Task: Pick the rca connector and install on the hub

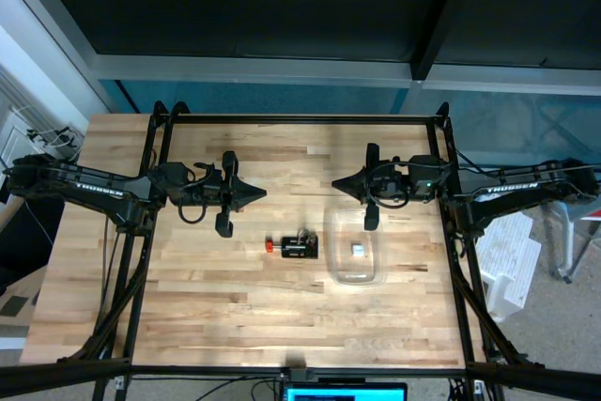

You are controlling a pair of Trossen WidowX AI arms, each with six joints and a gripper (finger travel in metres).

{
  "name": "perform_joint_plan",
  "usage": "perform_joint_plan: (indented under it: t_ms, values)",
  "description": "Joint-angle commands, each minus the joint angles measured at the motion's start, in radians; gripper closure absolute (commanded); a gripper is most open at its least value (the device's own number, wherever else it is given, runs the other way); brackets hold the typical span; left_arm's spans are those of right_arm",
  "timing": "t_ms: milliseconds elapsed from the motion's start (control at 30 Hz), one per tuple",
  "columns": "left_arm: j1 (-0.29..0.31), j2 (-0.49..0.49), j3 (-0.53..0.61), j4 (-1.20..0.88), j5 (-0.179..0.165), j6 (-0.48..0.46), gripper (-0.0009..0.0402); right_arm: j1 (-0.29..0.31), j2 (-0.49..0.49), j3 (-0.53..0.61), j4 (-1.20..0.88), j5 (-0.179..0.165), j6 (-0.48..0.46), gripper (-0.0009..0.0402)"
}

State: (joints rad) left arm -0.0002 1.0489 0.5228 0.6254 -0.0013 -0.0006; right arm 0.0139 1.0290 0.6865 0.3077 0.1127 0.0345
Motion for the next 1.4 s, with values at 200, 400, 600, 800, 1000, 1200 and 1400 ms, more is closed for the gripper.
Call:
perform_joint_plan:
  t_ms: [200,400,600,800,1000,1200,1400]
  values:
    - [0.000,0.000,0.000,0.000,0.000,0.000,0.0393,0.001,-0.015,-0.083,0.124,-0.010,0.002,0.0393]
    - [0.000,0.000,0.000,0.000,0.000,0.000,0.0393,0.004,-0.019,-0.089,0.125,-0.009,0.001,0.0393]
    - [0.000,0.000,0.000,0.000,0.000,0.000,0.0393,0.006,-0.019,-0.087,0.125,-0.010,0.001,0.0393]
    - [0.000,0.000,0.000,0.000,0.000,0.000,0.0393,0.008,-0.019,-0.080,0.124,-0.009,0.000,0.0393]
    - [0.000,0.000,0.000,0.000,0.000,0.000,0.0393,0.008,-0.019,-0.080,0.126,-0.009,0.012,0.0393]
    - [0.000,0.000,0.000,0.000,0.000,0.000,0.0393,0.008,-0.019,-0.080,0.140,-0.009,0.012,0.0393]
    - [0.000,0.000,0.000,0.000,0.000,0.000,0.0393,0.008,-0.019,-0.080,0.151,-0.009,0.012,0.0393]
